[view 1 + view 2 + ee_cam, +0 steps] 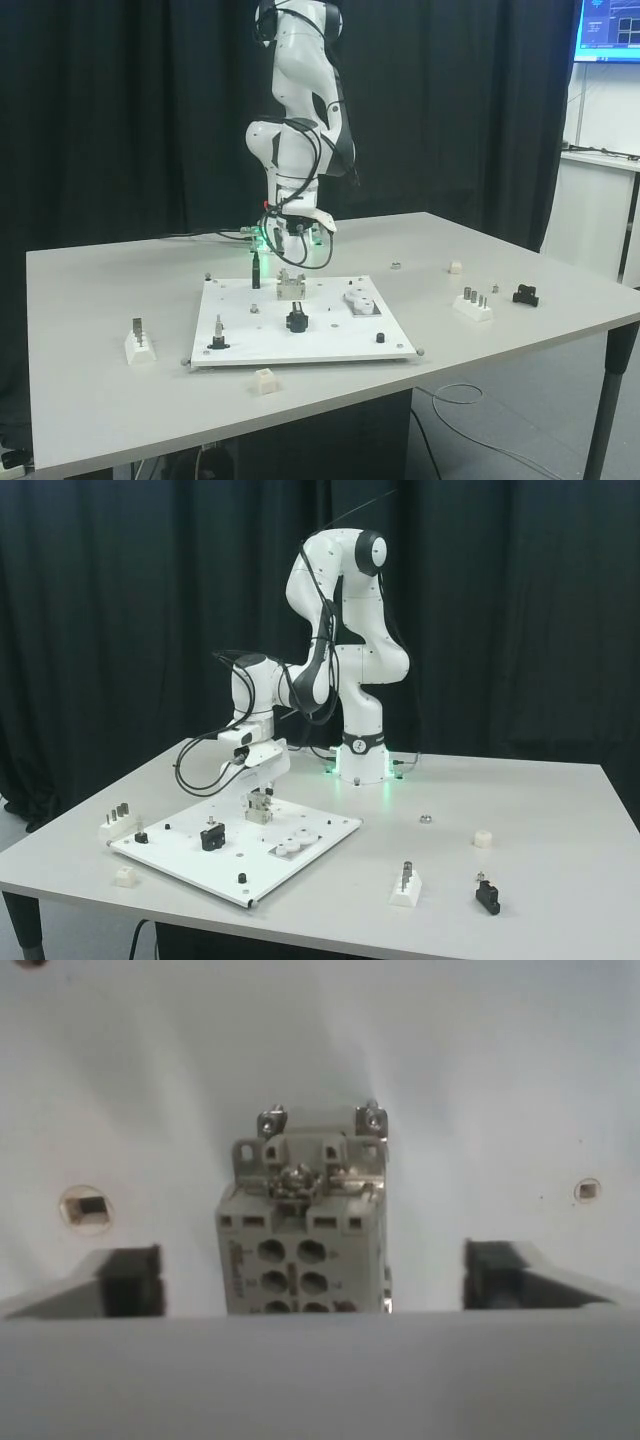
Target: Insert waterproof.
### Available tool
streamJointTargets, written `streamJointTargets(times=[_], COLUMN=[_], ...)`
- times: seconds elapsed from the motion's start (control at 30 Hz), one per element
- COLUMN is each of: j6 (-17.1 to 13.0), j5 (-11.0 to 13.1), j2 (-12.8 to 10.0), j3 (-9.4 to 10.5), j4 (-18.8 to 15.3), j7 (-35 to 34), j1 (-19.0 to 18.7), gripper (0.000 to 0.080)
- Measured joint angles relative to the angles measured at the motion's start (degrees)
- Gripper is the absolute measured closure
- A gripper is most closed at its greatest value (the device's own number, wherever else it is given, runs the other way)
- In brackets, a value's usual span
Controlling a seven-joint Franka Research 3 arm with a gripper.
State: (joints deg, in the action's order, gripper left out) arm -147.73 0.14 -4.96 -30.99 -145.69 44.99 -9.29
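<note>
Pincer (312, 1278) of the white arm (330, 670) hangs just above the white board (310, 335), and its two black fingertips (130, 1280) stand wide apart, holding nothing. Between them, in the wrist view, sits the waterproof connector (302, 1230), a grey-white block with round holes on its face and a metal clamp with screws at its far end. The fingertips do not touch it; one is on each side with a clear gap.

In the first room view the connector (292, 285) stands on the board near the middle, a little toward the 12 o'clock edge, directly under the pincer (296, 235). A thin black post (256, 270) stands at about 10 o'clock from it, a black part (296, 320) lies just beside it at 6 o'clock, and a grey-white piece (362, 302) lies at 3 o'clock on the board. Another small black post (217, 335) is at 8 o'clock near the board's corner.

On the grey table (100, 300), off the board, there is a small white block with pins (139, 345) at 9 o'clock, a small white cube (264, 381) at 6 o'clock, and well apart at 3 o'clock a white holder with pins (472, 303) and a black clip (526, 294).

In the second room view the arm's base (362, 760) shows a green light at the table.
</note>
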Motion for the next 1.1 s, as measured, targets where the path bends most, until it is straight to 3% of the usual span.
streamJointTargets(times=[0.23, 0.27, 0.5, 0.87, 1.1], j6=[0.89, 1.01, 1.89, 4.47, 4.34], j5=[-0.01, -0.07, -2.53, -9.53, -10.69], j2=[0.04, 0.09, 1.27, 5.34, 6.79], j3=[0.00, 0.00, 0.00, -0.01, -0.21], j4=[0.48, 0.61, 1.19, 1.69, 1.69], j7=[-0.43, -0.79, -5.87, -17.72, -22.75], j1=[-0.25, -0.29, -0.49, -0.46, -0.10], gripper=[0.0277, 0.0021, 0.0006, 0.0003, 0.0003])
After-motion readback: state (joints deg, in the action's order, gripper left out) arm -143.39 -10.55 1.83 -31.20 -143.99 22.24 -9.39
